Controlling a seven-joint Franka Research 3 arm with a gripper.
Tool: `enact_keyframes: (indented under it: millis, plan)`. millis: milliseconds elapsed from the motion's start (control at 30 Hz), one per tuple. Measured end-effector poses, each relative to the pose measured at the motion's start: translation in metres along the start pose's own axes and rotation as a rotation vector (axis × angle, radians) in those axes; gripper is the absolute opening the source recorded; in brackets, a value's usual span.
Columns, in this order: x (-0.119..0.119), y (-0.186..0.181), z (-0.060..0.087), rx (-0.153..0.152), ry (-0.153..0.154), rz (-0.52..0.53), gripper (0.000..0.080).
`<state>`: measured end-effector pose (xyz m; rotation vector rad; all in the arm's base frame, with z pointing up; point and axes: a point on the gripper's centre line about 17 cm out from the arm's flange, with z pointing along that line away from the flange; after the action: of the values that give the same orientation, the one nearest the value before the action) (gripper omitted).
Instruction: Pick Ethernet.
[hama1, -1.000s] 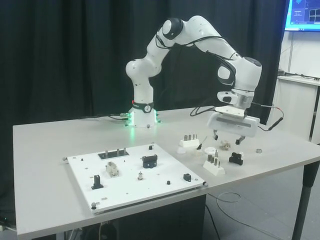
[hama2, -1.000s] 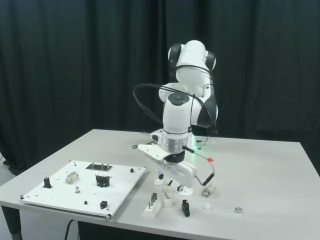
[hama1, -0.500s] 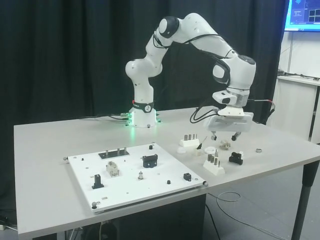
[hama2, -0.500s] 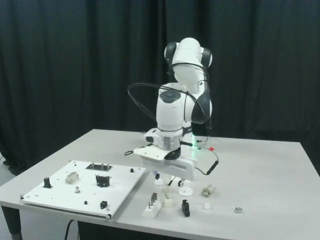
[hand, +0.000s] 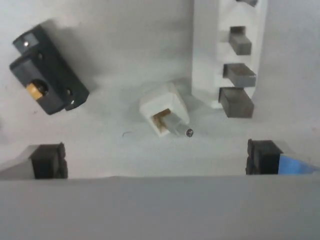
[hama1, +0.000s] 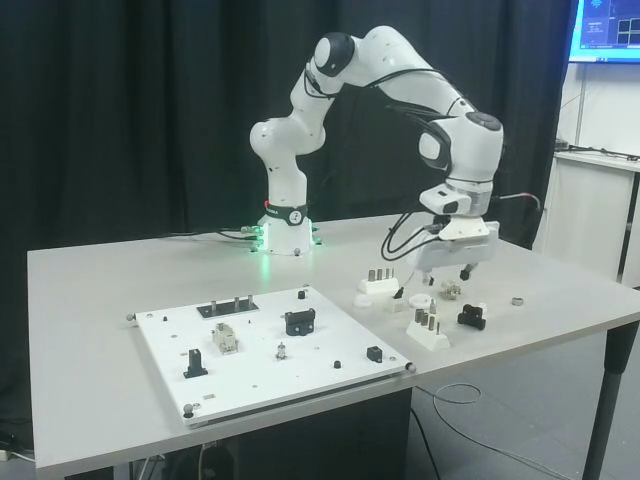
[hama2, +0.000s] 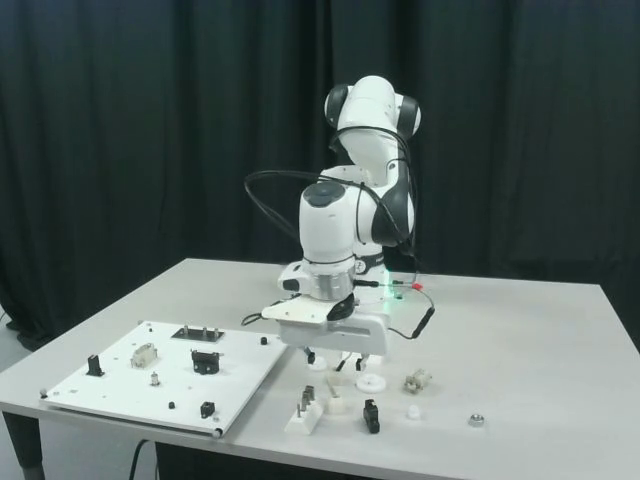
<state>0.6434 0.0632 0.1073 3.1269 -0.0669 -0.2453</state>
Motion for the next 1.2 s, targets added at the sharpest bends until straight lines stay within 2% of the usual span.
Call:
enact_keyframes:
  millis: [367, 700, 867, 1200]
  plan:
    - [0.002, 0.006, 0.0, 0.059, 0.003, -0.073, 0.08]
    - [0.005, 0.005, 0.004, 0.122, 0.018, -0.135, 0.08]
    - [0.005, 0.007, 0.009, 0.142, 0.023, -0.151, 0.08]
    - [0.002, 0.007, 0.019, 0.168, 0.013, -0.173, 0.08]
